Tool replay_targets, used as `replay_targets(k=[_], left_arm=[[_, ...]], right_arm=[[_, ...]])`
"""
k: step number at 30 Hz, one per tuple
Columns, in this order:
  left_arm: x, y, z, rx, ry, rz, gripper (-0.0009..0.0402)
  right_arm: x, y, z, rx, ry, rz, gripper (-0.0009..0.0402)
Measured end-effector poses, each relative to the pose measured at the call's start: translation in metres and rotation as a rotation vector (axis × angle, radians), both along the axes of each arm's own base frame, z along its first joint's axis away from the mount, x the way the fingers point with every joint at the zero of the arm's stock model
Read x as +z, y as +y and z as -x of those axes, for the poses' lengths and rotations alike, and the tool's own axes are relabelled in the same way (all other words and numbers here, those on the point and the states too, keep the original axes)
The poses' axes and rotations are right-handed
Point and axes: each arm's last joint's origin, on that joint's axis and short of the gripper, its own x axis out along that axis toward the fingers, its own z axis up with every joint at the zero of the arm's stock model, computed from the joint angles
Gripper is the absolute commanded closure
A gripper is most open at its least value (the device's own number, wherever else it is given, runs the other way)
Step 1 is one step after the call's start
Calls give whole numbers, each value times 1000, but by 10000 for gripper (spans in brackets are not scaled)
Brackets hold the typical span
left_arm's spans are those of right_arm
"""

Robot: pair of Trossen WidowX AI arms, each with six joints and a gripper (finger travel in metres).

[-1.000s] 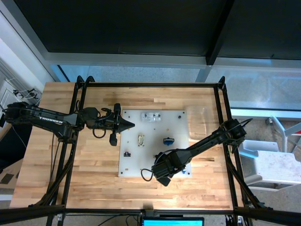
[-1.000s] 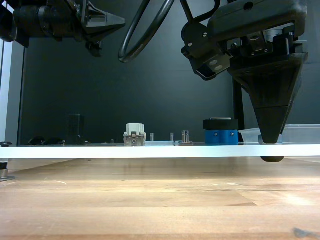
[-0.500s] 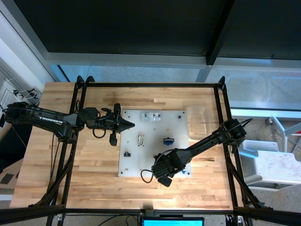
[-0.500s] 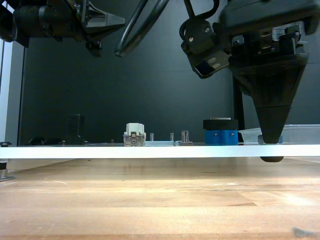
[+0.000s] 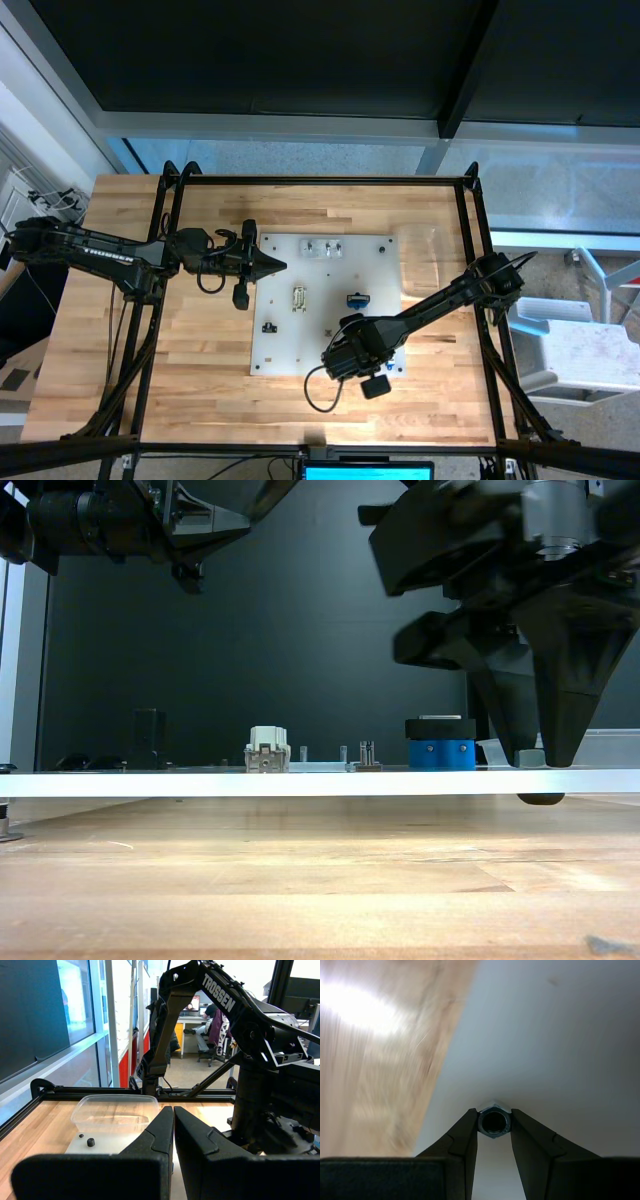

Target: Unfasten the M12 fastener and place in the container

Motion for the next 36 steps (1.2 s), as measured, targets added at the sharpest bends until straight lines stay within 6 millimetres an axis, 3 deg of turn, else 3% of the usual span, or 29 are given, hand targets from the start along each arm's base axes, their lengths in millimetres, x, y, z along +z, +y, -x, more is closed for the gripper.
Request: replay_targets(k=[10,15,27,36], left_arm=[[0,0,0,0,0,0,393],[0,0,0,0,0,0,393],[0,0,0,0,0,0,393],[0,0,0,0,0,0,393]], right_arm=[[1,-1,0,598,-35,61,343],[2,-1,-1,801,-47,83,343],[2,-2,-1,877,-50,97,320],[3,-4,2,872,-21,106,216]])
